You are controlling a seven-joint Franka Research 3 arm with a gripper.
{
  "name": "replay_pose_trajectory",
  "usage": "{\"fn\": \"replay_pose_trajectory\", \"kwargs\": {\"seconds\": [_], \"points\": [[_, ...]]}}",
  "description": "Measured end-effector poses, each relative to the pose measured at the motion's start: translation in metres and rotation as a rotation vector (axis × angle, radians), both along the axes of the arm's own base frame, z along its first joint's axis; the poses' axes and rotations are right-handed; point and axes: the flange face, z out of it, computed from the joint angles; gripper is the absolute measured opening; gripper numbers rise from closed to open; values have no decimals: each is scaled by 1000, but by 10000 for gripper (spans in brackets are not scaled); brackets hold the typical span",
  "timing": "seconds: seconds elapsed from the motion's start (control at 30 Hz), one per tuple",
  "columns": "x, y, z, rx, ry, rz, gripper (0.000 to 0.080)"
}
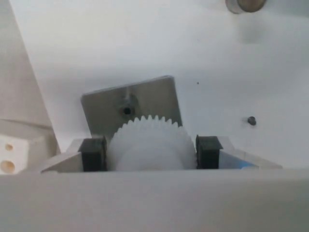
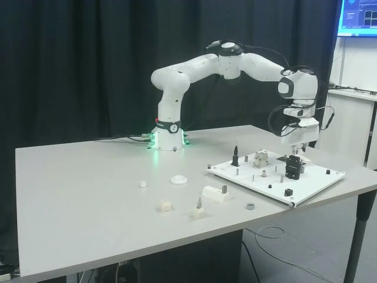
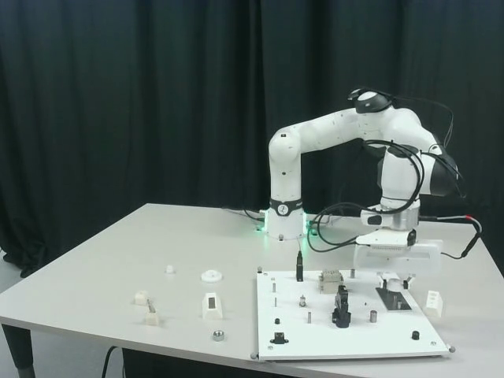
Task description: Insert medium gear.
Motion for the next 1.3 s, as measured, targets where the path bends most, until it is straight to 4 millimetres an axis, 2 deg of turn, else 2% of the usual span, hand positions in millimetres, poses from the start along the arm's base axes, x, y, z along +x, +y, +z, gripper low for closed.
{"fn": "replay_pose_trajectory", "kwargs": {"seconds": [0.8, 1.3], "points": [[-7, 14, -27, 4, 59, 4, 397], [-7, 14, -27, -9, 59, 6, 397]]}}
